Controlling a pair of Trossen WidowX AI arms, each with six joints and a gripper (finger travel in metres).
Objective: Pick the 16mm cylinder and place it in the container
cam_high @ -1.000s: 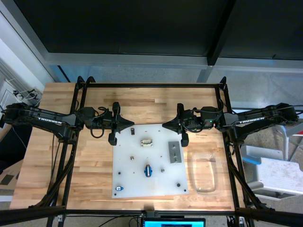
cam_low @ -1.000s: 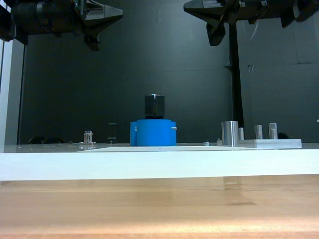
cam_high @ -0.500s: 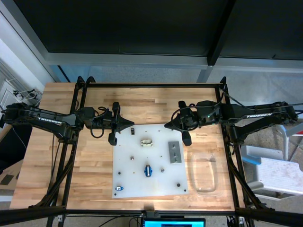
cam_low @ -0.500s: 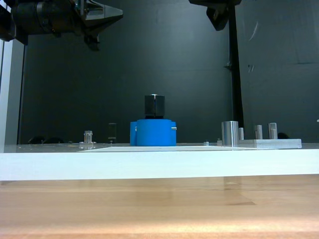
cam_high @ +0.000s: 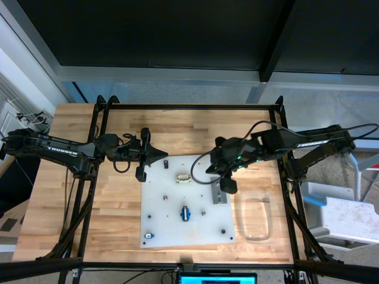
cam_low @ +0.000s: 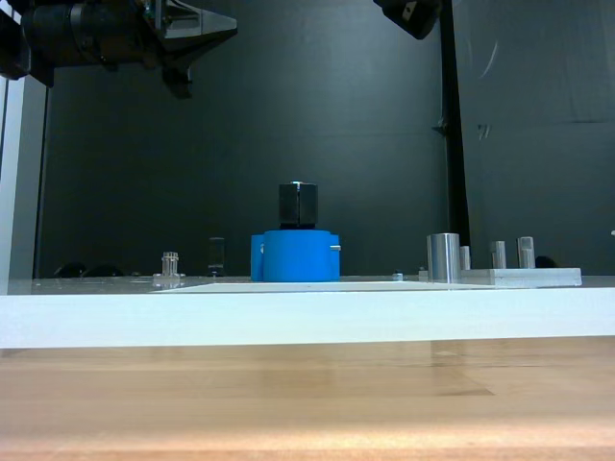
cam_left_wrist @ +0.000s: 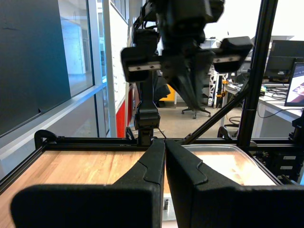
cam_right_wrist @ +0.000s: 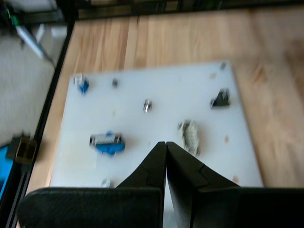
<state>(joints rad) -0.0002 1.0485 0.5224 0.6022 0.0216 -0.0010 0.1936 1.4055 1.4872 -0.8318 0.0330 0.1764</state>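
The 16mm cylinder [cam_high: 223, 231] is a tiny dark peg near the white board's front right corner. The container [cam_high: 242, 214], a clear shallow tray, lies on the wood just right of the board. My right gripper [cam_high: 209, 168] is shut and empty. It hangs tilted down over the board's back half, well behind the peg; in the right wrist view its closed fingers [cam_right_wrist: 166, 148] point at the board, and the peg does not show there. My left gripper [cam_high: 159, 155] is shut and empty, held high beside the board's back left corner [cam_low: 223, 21].
On the white board [cam_high: 177, 228] stand a blue connector [cam_high: 185, 213], a white connector [cam_high: 183, 177], a small blue piece [cam_high: 148, 235] and a grey block [cam_high: 218, 195] partly under my right wrist. Black frame rails [cam_high: 189, 107] border the table.
The right arm has swung inward from the board's back right edge, out over the board, and tipped its gripper downward. The left arm has not moved.
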